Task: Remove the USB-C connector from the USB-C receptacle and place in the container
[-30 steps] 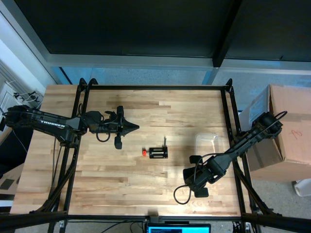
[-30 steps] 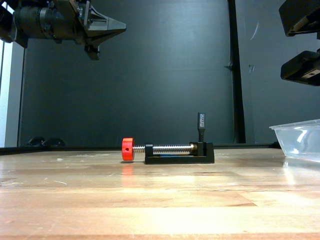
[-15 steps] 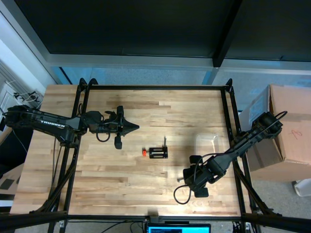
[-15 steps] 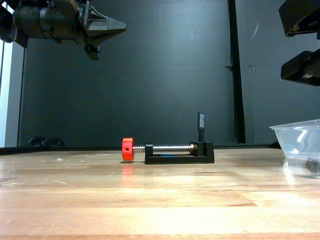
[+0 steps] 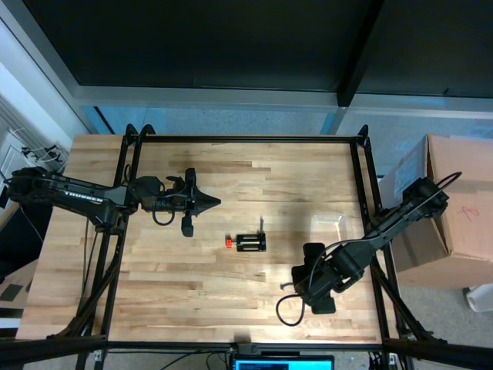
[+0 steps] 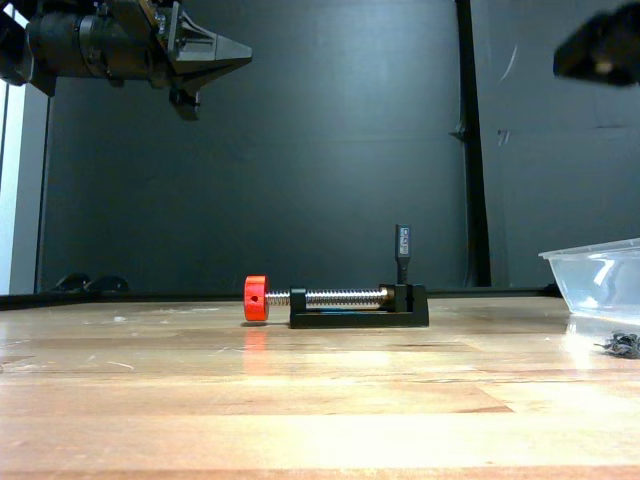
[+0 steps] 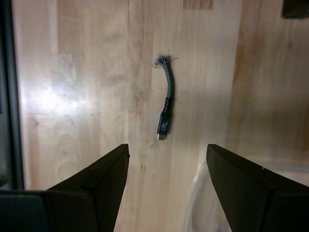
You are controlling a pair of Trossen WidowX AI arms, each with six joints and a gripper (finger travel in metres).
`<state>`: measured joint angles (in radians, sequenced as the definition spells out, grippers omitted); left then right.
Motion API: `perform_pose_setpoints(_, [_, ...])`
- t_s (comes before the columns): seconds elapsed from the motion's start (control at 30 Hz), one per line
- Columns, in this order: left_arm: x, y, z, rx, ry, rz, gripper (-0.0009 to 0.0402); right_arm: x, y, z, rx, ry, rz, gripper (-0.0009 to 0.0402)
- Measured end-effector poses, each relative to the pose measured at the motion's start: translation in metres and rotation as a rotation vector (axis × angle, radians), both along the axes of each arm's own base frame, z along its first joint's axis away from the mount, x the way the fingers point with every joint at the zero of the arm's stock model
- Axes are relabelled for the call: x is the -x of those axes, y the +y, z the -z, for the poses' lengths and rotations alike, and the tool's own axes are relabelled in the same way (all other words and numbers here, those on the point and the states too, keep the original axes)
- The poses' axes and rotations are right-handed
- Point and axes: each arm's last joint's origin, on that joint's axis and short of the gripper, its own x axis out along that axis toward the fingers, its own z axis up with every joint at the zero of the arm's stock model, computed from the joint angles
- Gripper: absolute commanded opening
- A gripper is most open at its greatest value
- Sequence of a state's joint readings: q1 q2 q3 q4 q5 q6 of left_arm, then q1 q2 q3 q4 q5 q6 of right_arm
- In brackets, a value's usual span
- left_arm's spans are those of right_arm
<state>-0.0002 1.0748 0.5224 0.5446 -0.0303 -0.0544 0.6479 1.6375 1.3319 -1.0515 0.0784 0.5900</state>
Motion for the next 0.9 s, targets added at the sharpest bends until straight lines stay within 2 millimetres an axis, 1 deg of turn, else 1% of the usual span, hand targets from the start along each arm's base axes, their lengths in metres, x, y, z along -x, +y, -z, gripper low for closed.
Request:
perform_pose_setpoints(0.07, [0.000,0.000,0.000,0.000,0.000,0.000,0.0000,0.000,0.000,-0.006,0.002,0.002,-0.001,0.0224])
perform_pose_setpoints(0.13, [0.000,0.000,0.000,0.000,0.000,0.000,0.0000,0.001,0.000,-0.008,0.007,0.009,-0.004,0.0224])
perform_pose_setpoints(0.37, [0.000,0.000,0.000,0.000,0.000,0.000,0.0000,-0.003,-0.001,-0.002,0.023,0.022,-0.012,0.0224])
perform_pose_setpoints(0.5, [0.000,0.000,0.000,0.000,0.000,0.000,0.0000,-0.016,0.001,0.016,0.056,0.053,-0.045,0.0224])
perform_pose_setpoints(0.67, [0.000,0.000,0.000,0.000,0.000,0.000,0.0000,-0.038,0.004,0.039,0.052,0.033,-0.070,0.0224])
perform_pose_setpoints(0.9, [0.000,0.000,0.000,0.000,0.000,0.000,0.0000,-0.058,0.002,0.067,0.065,0.038,-0.090,0.0224])
